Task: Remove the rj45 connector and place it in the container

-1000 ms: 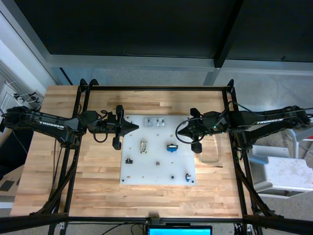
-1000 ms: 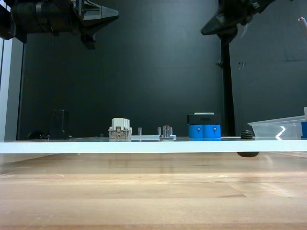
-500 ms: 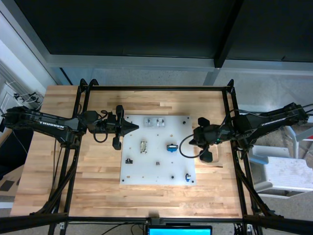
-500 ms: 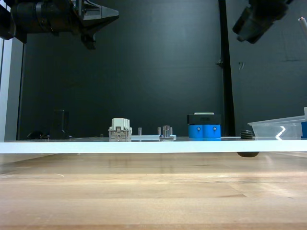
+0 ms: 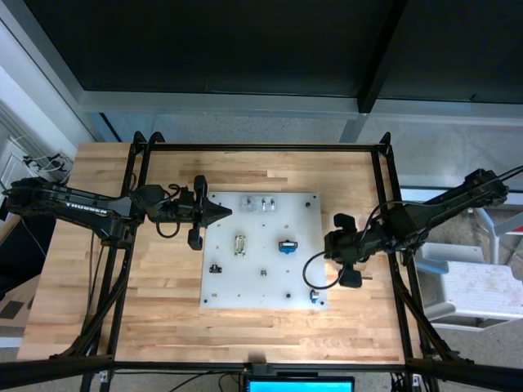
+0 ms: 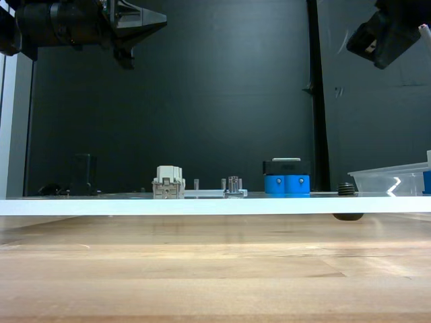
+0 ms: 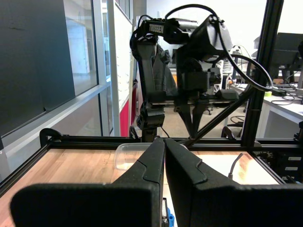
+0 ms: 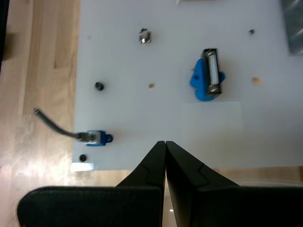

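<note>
Rj45 connector (image 5: 313, 296) sat at the lower right corner of the white board (image 5: 261, 282), untouched.
Right gripper (image 5: 328, 243) hovered clenched, empty, over the board's right edge near the container (image 6: 394, 176); left gripper (image 5: 225, 212) clenched too, upper left.

"TROSSEN" in white lettering along left arm (image 5: 75, 207). Small white label on right arm (image 7: 189, 42), too small to read.

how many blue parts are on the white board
2: a blue mount near the board's middle, a small blue holder with a cable at its near right corner. Left gripper, shut, over its left side; right gripper, shut, at its right edge.
</note>
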Available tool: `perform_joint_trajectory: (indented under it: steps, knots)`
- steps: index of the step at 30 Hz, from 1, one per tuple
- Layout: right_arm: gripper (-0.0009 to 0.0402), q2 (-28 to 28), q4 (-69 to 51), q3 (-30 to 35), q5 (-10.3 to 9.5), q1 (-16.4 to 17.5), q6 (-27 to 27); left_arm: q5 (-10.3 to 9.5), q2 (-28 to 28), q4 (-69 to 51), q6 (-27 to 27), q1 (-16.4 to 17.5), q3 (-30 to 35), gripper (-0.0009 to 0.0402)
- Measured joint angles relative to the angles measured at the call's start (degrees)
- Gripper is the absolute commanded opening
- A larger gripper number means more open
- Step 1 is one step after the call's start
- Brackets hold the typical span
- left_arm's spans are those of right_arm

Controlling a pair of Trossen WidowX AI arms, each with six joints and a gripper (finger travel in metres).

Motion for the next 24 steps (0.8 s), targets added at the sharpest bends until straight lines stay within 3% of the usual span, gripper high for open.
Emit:
perform_joint_trajectory:
  steps: [12,24]
  knots:
    - [0.0000,3.89,-2.38,0.63,-0.59,5.90,5.77,0.02,0.00,-0.02,0.02,0.00,0.00,0.0001]
    - [0.0000,13.14,-11.30,11.54,-0.17,9.20,7.43,0.00,0.00,-0.02,0.02,0.00,-0.02,0.0001]
